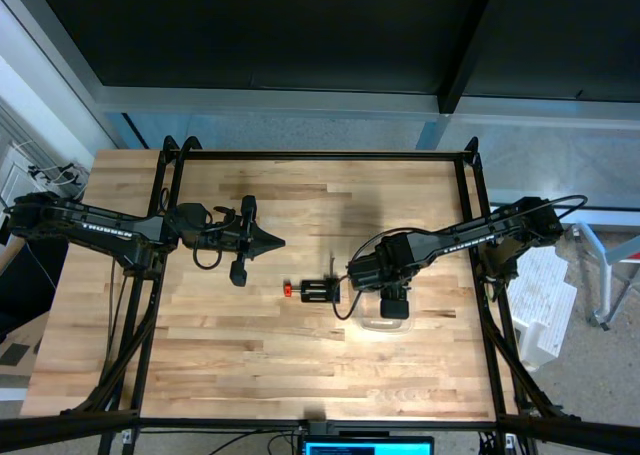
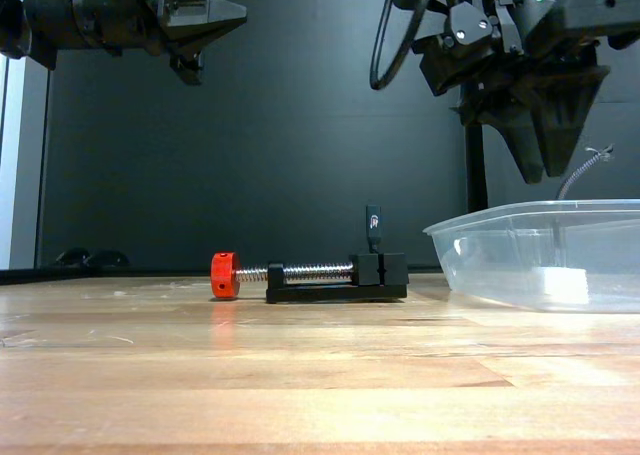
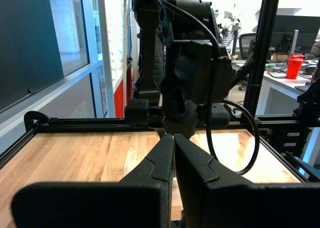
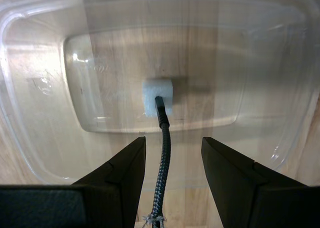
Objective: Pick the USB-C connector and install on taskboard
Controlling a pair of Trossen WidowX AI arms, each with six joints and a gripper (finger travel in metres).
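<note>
The right hand (image 4: 172, 140) hangs wide open and empty over the clear plastic tray (image 4: 30, 87), and a braided cable (image 4: 164, 163) rises through its gap. The USB-C connector (image 4: 159, 103) is seated tip-down in the white square piece (image 4: 150, 92), its long axis roughly upright. The pick is judged in hand; descent and closure on the connector are called for. The taskboard (image 1: 318, 291) lies just beside the tray. The left hand (image 1: 265, 241) is parked aloft, pinched together.

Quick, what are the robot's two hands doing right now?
Left gripper: shut, empty, high at the left.
Right gripper: open above the tray, straddling a cable.
</note>
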